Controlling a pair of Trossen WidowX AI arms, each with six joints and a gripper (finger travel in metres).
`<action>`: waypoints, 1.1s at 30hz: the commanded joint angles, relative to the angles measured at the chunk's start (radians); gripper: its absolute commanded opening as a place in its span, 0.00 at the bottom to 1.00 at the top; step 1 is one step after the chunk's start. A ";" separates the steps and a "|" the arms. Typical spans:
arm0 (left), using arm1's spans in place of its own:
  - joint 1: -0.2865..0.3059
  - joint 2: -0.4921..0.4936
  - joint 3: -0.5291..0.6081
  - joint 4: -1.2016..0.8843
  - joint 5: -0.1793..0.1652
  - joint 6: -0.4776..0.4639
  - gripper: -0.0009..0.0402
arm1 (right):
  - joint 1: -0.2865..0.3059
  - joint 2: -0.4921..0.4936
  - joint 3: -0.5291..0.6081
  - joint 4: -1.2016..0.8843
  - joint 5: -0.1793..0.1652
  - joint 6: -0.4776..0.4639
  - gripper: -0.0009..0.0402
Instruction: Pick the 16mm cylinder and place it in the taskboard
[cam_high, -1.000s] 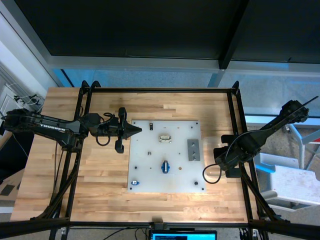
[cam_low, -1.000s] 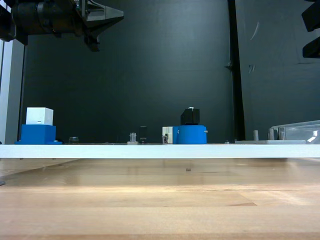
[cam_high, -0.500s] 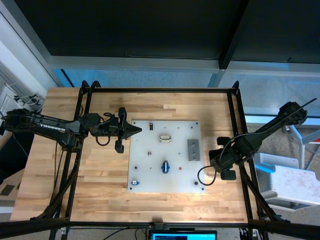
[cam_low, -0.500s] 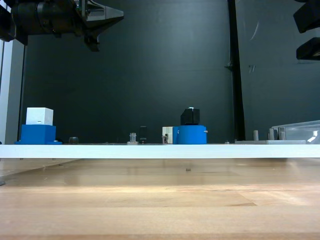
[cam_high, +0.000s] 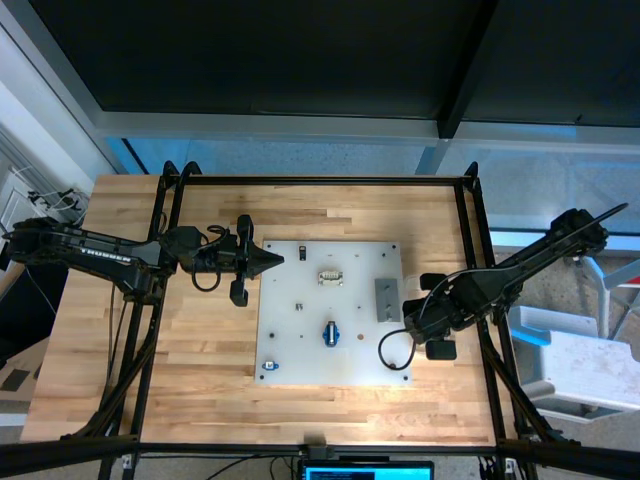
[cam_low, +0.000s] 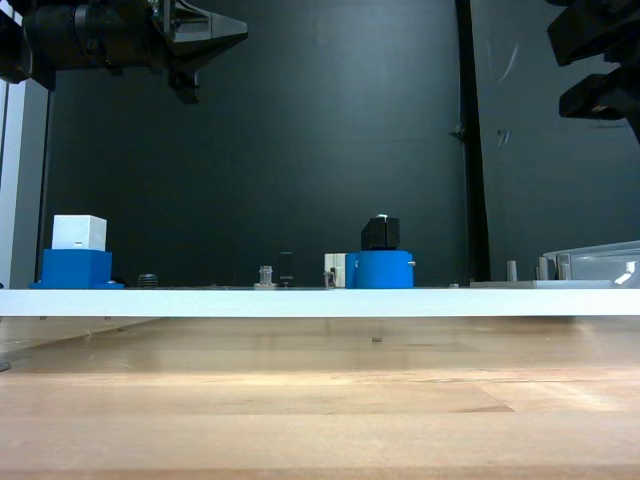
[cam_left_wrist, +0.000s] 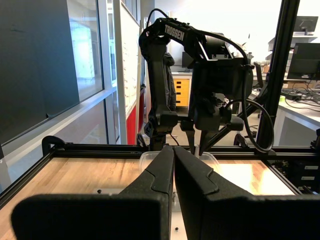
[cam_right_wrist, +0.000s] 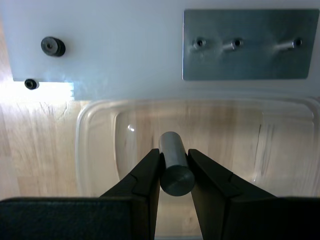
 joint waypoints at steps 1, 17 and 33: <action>0.000 0.000 0.000 0.000 0.000 0.000 0.02 | -0.010 0.019 0.007 0.021 0.000 -0.010 0.05; 0.000 0.000 0.000 0.000 0.000 0.000 0.02 | -0.055 0.129 0.100 0.036 -0.001 -0.035 0.05; 0.000 0.000 0.000 0.000 0.000 0.000 0.02 | -0.103 0.268 0.219 0.054 -0.005 -0.066 0.05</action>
